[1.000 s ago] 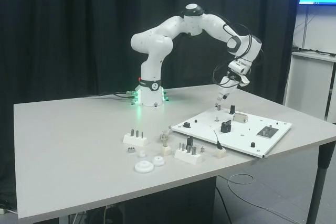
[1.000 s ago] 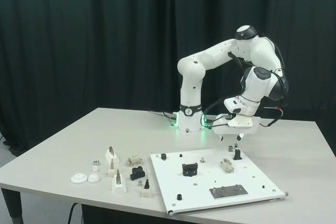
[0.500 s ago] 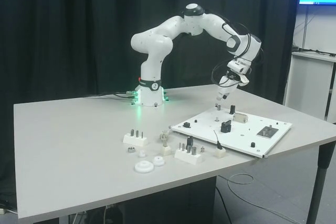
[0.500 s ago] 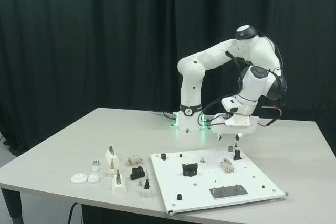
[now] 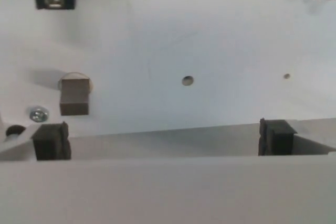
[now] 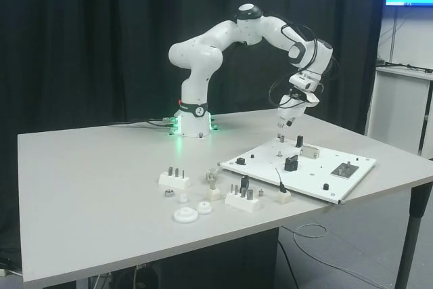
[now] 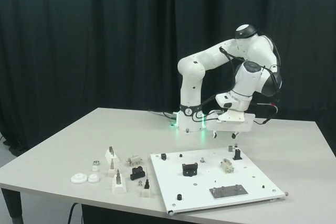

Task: Pick square peg 3.

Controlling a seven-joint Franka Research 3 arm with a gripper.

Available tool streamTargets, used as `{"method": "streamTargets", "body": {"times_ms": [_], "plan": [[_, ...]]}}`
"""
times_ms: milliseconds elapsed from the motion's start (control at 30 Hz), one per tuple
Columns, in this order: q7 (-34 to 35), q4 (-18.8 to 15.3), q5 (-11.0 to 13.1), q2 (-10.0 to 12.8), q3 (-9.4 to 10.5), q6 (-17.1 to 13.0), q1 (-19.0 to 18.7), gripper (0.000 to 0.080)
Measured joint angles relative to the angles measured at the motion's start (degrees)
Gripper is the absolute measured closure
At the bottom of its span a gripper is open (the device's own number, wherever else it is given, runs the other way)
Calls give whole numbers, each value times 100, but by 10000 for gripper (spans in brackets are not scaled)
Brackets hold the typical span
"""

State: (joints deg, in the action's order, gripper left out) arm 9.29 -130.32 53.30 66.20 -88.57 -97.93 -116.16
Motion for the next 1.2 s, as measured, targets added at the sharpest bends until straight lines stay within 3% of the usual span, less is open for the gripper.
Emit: {"method": "streamTargets", "body": {"times_ms": [400, 800, 1200], "plan": [[-403, -259, 156, -1, -204, -247, 47, 3], [-712, -463, 404, -1, -216, -497, 162, 3], [-903, -522, 523, -1, -216, -523, 257, 3]]}}
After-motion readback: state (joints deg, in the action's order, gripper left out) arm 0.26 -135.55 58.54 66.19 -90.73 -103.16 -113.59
